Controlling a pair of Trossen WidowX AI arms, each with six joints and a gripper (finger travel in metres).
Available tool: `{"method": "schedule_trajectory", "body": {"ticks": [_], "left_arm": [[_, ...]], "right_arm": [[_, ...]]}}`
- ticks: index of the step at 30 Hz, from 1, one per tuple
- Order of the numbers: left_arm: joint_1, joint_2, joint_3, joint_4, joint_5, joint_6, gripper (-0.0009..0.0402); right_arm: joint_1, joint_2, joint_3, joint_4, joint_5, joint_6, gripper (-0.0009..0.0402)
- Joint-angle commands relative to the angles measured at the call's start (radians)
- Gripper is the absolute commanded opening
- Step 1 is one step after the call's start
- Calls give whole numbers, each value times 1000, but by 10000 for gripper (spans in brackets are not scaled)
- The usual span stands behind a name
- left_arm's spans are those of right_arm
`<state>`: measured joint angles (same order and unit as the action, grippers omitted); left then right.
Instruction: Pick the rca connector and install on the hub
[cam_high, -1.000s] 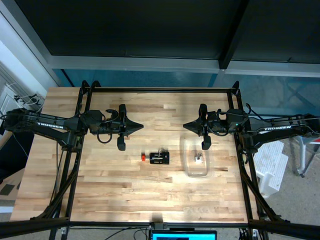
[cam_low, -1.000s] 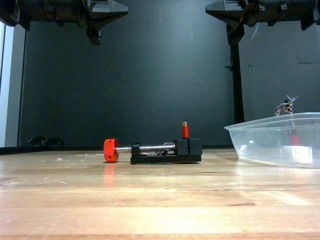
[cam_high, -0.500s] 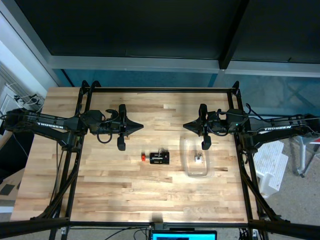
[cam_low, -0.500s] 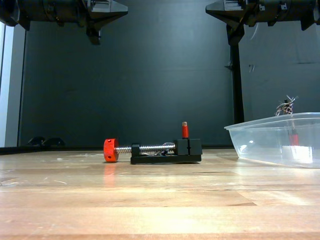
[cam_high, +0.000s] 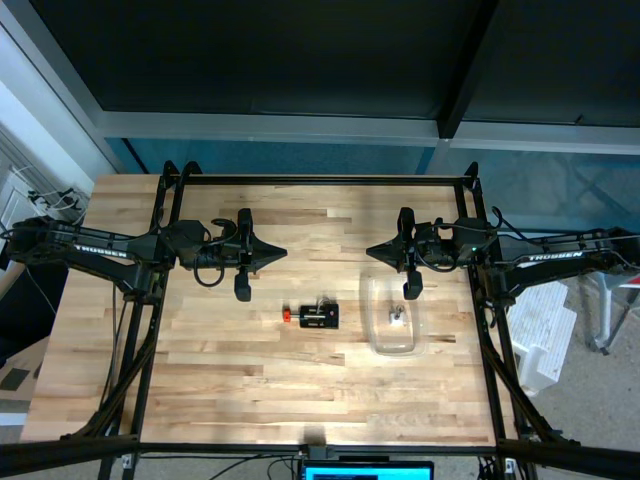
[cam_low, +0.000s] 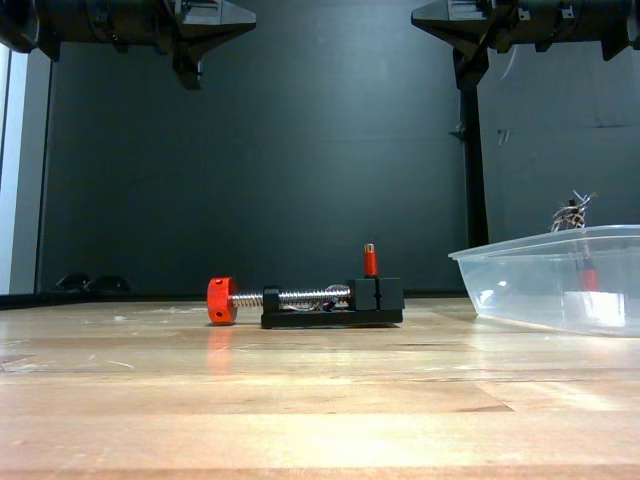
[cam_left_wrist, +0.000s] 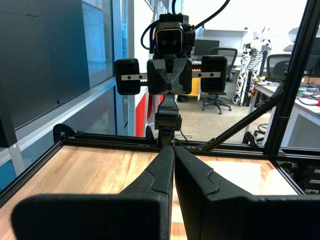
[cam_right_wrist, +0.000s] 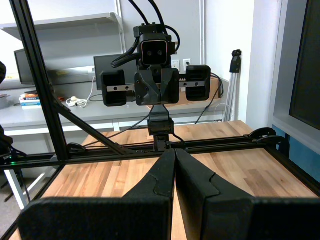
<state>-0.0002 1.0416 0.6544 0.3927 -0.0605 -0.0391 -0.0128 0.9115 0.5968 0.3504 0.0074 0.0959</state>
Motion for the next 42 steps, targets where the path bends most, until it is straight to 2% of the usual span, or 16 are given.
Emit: {"method": "schedule_trajectory", "body": {"ticks": [1,26,42], "left_arm": [[0,0,0,0,0,0,0],[0,0,0,0,0,0,0],[0,0,0,1,0,0,0]], "right_arm": [[0,1,0,-1,0,0,0],[3,1,0,-14,-10,-8,0],[9,1,16,-209,-8,26,0]]}}
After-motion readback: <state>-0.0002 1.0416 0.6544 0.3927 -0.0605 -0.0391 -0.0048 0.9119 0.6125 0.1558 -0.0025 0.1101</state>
